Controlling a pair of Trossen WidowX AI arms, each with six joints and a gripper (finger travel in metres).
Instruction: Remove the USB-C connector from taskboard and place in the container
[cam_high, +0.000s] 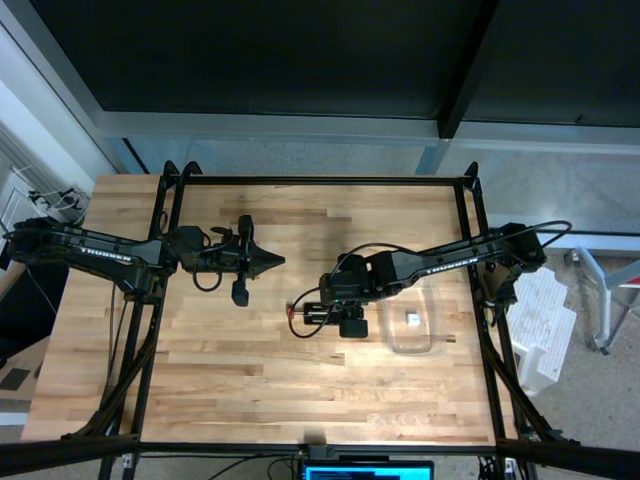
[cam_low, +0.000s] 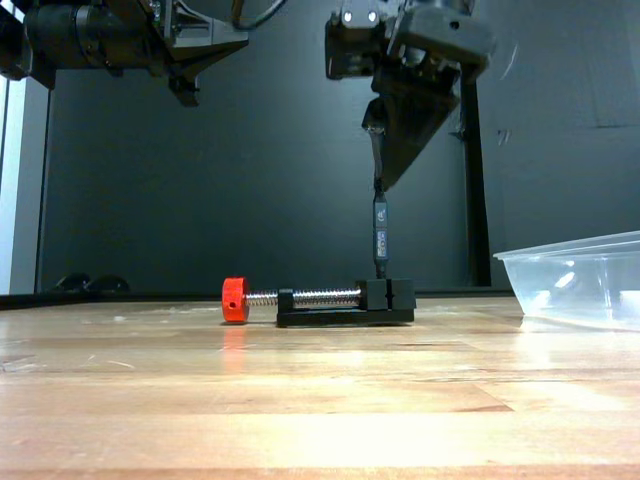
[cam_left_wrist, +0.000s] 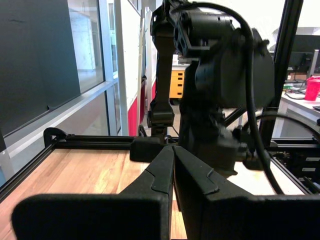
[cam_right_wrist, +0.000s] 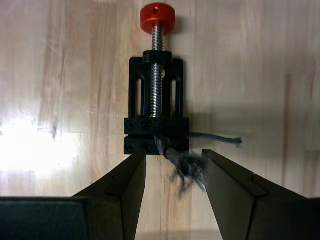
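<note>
right tool (cam_right_wrist: 173, 151) spread above usb-c connector (cam_low: 381, 235) upright in taskboard (cam_low: 340, 300), container (cam_low: 580, 280) just beside; left tool (cam_left_wrist: 174, 148) pressed together, well apart

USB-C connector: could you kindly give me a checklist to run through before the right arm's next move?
1. The connector stands upright in the taskboard: ok.
2. The right gripper is above it, fingers open either side of its top: ok.
3. Fingers closed on the connector: not ok.
4. The container sits beside the taskboard, top open: ok.
5. The left gripper is shut, parked well away: ok.
6. How tightly the taskboard clamps the connector: cannot tell.
</note>
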